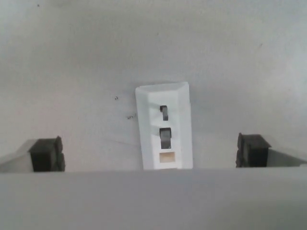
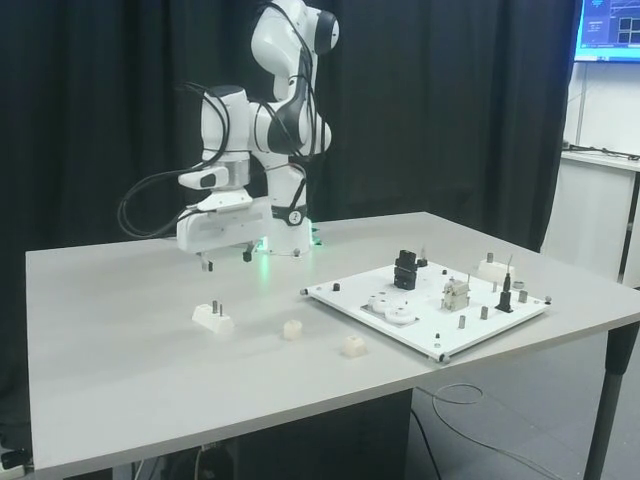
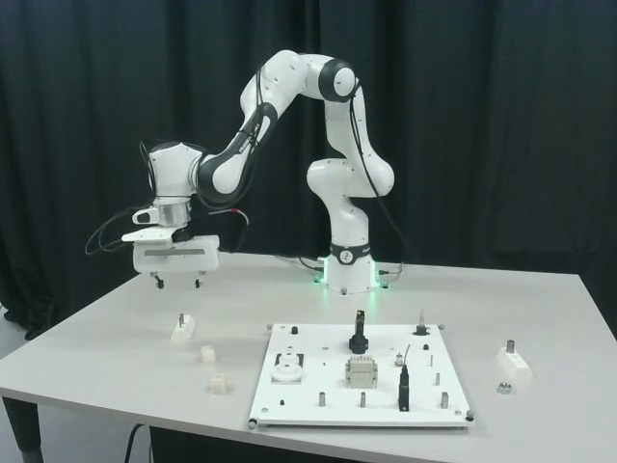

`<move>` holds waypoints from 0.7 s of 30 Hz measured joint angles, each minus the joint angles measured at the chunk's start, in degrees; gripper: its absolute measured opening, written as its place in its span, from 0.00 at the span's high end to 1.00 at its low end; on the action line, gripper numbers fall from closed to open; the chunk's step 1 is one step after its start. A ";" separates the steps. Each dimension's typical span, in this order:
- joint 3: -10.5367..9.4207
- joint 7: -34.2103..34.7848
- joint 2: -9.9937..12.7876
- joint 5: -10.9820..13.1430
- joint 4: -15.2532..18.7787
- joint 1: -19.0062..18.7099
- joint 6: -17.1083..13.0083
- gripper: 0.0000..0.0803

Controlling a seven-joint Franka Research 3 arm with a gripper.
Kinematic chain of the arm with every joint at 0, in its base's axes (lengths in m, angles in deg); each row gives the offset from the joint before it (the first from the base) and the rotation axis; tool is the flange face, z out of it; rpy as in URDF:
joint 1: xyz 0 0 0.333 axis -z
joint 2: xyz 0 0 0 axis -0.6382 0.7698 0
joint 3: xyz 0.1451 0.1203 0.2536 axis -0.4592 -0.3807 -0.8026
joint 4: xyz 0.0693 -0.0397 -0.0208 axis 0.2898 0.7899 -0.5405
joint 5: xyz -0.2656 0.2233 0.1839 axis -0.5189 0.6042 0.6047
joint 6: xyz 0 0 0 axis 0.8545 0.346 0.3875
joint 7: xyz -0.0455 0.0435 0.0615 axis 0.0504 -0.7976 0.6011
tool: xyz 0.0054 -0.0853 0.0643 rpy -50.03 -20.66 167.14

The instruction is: Pick square peg 1.

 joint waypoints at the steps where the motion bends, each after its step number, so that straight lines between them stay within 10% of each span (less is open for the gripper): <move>1: 0.00 0.03 0.04 -0.06 0.04 -0.01 0.00 0.00; 21: -0.78 -2.27 5.86 0.42 0.14 -0.01 -6.08 0.00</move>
